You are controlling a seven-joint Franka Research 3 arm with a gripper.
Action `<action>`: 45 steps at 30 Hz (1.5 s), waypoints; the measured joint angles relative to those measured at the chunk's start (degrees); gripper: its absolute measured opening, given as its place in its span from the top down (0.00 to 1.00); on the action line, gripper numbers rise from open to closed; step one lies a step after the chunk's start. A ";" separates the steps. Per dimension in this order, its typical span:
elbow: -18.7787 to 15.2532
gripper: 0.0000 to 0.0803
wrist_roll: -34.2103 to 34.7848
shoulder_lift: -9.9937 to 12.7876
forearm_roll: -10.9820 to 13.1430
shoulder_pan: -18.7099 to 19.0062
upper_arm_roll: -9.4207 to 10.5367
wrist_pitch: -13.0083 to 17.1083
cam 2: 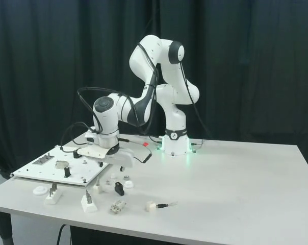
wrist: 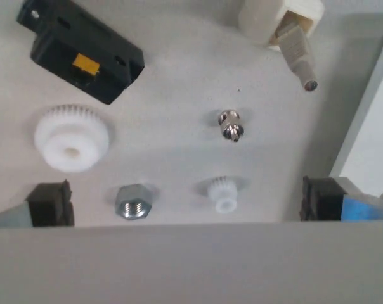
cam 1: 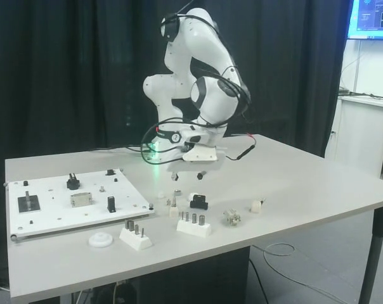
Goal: Pick BNC.
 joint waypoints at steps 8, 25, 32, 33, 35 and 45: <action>-5.14 0.00 -3.96 -2.00 1.98 0.00 -1.58 7.08; -12.34 0.00 -12.55 -2.91 7.97 0.00 -5.26 18.39; -13.90 0.00 -14.38 -2.93 10.88 0.00 -6.09 21.13; -14.11 0.00 -14.62 -2.93 11.17 0.00 -6.18 21.51; -14.54 0.00 -15.18 -2.93 11.61 0.00 -6.34 22.31; -17.08 0.00 -17.47 -2.92 13.52 0.00 -7.00 26.73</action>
